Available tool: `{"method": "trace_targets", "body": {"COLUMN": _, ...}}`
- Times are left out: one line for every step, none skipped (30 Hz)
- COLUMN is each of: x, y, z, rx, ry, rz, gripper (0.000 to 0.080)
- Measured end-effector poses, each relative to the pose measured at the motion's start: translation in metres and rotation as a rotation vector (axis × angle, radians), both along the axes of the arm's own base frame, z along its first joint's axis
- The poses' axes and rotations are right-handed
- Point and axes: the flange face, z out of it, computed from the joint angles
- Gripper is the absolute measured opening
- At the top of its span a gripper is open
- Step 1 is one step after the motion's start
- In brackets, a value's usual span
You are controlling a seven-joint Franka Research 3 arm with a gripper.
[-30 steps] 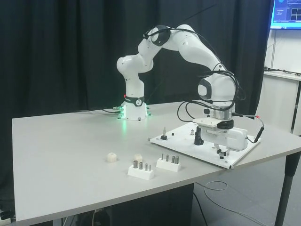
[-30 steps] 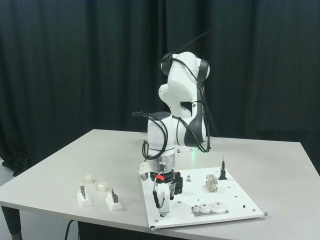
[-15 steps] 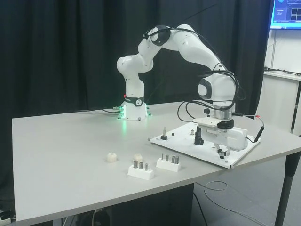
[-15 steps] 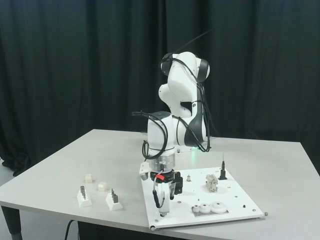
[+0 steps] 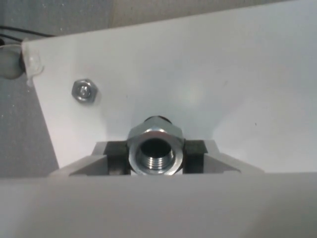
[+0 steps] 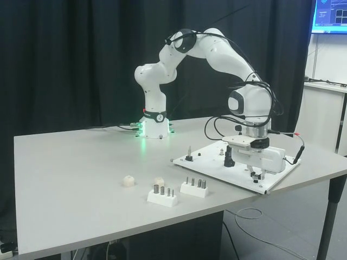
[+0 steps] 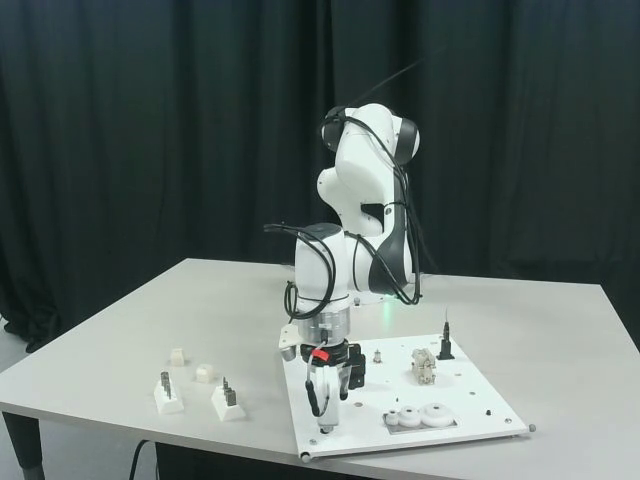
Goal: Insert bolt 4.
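In the wrist view a grey bolt point(image 5: 156, 152) with a hexagonal head and a threaded socket stands upright between my two black finger pads point(image 5: 115, 157). My gripper point(image 5: 156, 148) is shut on it, low over the white assembly plate point(image 5: 228, 74) near one of its corners. The room views show the gripper point(image 6: 255, 174) point(image 7: 325, 424) pointing straight down at the plate's point(image 6: 211, 164) point(image 7: 470, 405) front edge. The bolt's shank is hidden below its head, so I cannot tell how deep it sits.
A small hexagonal fastener point(image 5: 84, 90) sits in the plate close by. Two white blocks point(image 6: 162, 196) point(image 6: 195, 188) holding several bolts stand on the table beside the plate, with two small white pieces point(image 6: 128, 181) behind them. Gears point(image 7: 420, 415) and a black-based pin point(image 7: 445, 345) occupy the plate.
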Motion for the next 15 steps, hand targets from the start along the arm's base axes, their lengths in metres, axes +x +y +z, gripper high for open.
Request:
{"method": "trace_targets", "body": {"x": 0.0, "y": 0.0, "z": 0.0, "rx": 0.0, "ry": -0.002, "rz": 0.001, "gripper": 0.0226}}
{"method": "trace_targets", "body": {"x": 0.001, "y": 0.0, "z": 0.001, "rx": -0.001, "ry": -0.006, "rz": 0.002, "gripper": 0.0226}}
{"method": "trace_targets", "body": {"x": 0.001, "y": 0.0, "z": 0.001, "rx": -0.001, "ry": -0.01, "rz": 0.004, "gripper": 0.0289}}
{"method": "trace_targets", "body": {"x": 0.001, "y": 0.001, "z": 0.002, "rx": -0.002, "ry": -0.013, "rz": 0.005, "gripper": 0.0289}}
{"method": "trace_targets", "body": {"x": 0.002, "y": 0.001, "z": 0.002, "rx": -0.002, "ry": -0.016, "rz": 0.007, "gripper": 0.0289}}
{"method": "trace_targets", "body": {"x": 0.002, "y": 0.001, "z": 0.003, "rx": -0.002, "ry": -0.018, "rz": 0.01, "gripper": 0.0289}}
{"method": "trace_targets", "body": {"x": 0.002, "y": 0.002, "z": 0.004, "rx": -0.002, "ry": -0.02, "rz": 0.012, "gripper": 0.0289}}
{"method": "trace_targets", "body": {"x": 0.003, "y": 0.002, "z": 0.005, "rx": -0.002, "ry": -0.022, "rz": 0.014, "gripper": 0.0289}}
{"method": "trace_targets", "body": {"x": 0.003, "y": 0.002, "z": 0.006, "rx": -0.002, "ry": -0.024, "rz": 0.016, "gripper": 0.0607}}
{"method": "trace_targets", "body": {"x": 0.004, "y": 0.003, "z": 0.007, "rx": -0.002, "ry": -0.027, "rz": 0.017, "gripper": 0.0607}}
{"method": "trace_targets", "body": {"x": 0.004, "y": 0.003, "z": 0.009, "rx": -0.002, "ry": -0.029, "rz": 0.017, "gripper": 0.0607}}
{"method": "trace_targets", "body": {"x": 0.004, "y": 0.003, "z": 0.011, "rx": -0.002, "ry": -0.031, "rz": 0.018, "gripper": 0.0607}}
{"method": "trace_targets", "body": {"x": 0.005, "y": 0.003, "z": 0.013, "rx": -0.001, "ry": -0.034, "rz": 0.018, "gripper": 0.0607}}
{"method": "trace_targets", "body": {"x": 0.005, "y": 0.003, "z": 0.015, "rx": -0.001, "ry": -0.036, "rz": 0.018, "gripper": 0.0607}}
{"method": "trace_targets", "body": {"x": 0.005, "y": 0.003, "z": 0.017, "rx": 0.0, "ry": -0.038, "rz": 0.018, "gripper": 0.0757}}
